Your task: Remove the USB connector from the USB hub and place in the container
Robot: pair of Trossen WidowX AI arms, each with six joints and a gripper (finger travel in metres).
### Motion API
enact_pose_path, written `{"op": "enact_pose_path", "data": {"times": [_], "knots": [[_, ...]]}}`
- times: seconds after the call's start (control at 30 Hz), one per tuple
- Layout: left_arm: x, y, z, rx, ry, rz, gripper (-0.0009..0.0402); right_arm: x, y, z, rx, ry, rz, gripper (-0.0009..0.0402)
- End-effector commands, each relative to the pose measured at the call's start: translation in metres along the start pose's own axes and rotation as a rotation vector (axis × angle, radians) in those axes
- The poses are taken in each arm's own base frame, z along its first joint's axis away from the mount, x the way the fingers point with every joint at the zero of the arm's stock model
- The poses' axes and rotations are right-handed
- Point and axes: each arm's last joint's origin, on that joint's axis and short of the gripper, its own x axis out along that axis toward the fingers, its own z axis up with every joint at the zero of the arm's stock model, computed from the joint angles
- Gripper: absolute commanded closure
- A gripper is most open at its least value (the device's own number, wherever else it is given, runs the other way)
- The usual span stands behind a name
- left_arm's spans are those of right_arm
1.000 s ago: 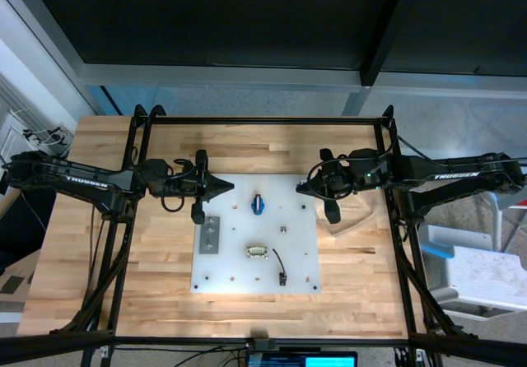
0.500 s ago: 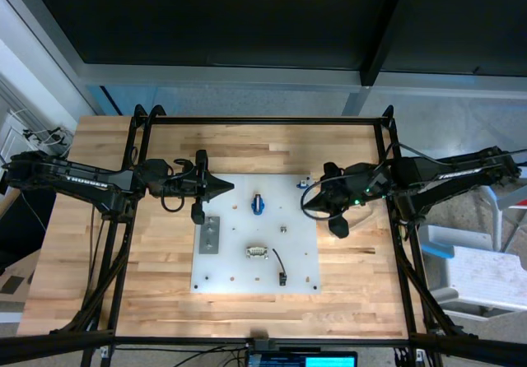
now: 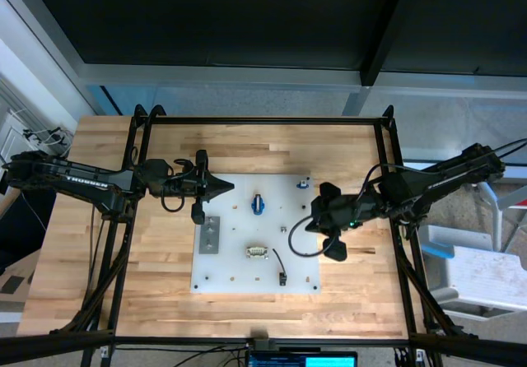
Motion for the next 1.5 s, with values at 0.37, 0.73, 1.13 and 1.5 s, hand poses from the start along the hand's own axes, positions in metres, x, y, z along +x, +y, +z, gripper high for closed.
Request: {"op": "enact_pose_path", "data": {"times": [0.37, 0.73, 1.13, 1.5], "knots": [[0.000, 0.000, 0.000, 0.000, 0.000, 0.000, 0.0392, 0.017, 0.042, 0.003, 0.031, 0.128, -0.016, 0.0393], [0.000, 0.000, 0.000, 0.000, 0.000, 0.000, 0.0392, 0.037, 0.068, -0.002, 0.016, 0.167, -0.034, 0.0393], [0.000, 0.000, 0.000, 0.000, 0.000, 0.000, 0.0392, 0.061, 0.088, -0.005, -0.005, 0.185, -0.068, 0.0335], [0.000, 0.000, 0.000, 0.000, 0.000, 0.000, 0.0392, 0.087, 0.099, -0.013, -0.027, 0.199, -0.101, 0.0235]]}}
